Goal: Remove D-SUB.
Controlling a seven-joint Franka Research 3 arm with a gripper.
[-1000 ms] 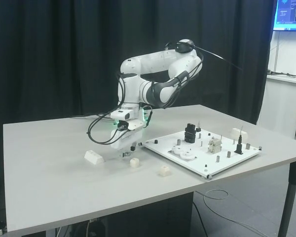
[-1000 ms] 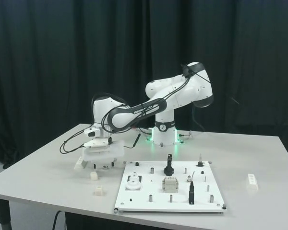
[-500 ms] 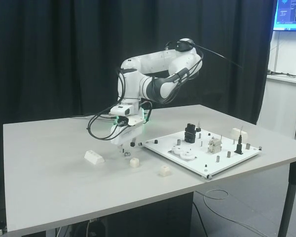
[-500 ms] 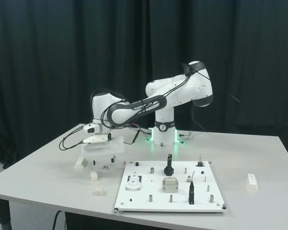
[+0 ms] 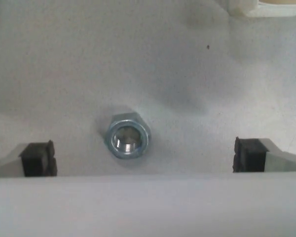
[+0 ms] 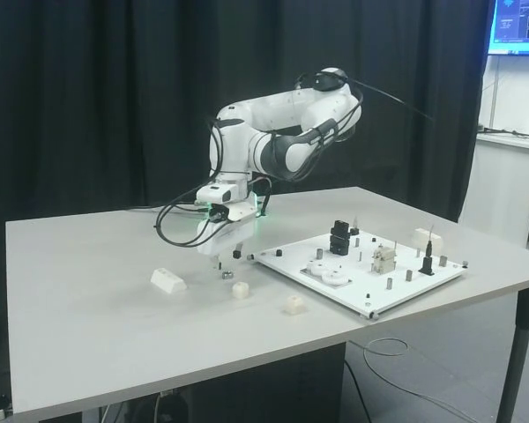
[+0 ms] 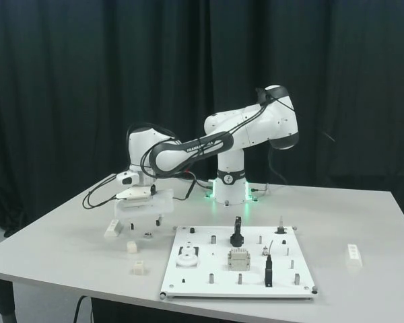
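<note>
The end effector [image 5: 143, 158] hangs spread and empty over a loose nut [image 5: 128, 136] on the table [image 6: 88, 264]; the D-SUB connector [image 7: 238, 259] sits well apart on the white board [image 7: 209, 286], risking a wrong grab.

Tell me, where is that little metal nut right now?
The nut lies loose on the grey table, directly under the open pincer. In the second room view it sits just off the white board, near two small white blocks.

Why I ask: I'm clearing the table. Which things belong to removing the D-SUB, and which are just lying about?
Job in hand:
gripper, open
white board holding the connectors

Lying about:
nut on the table, below the gripper
white blocks beside the board
</note>
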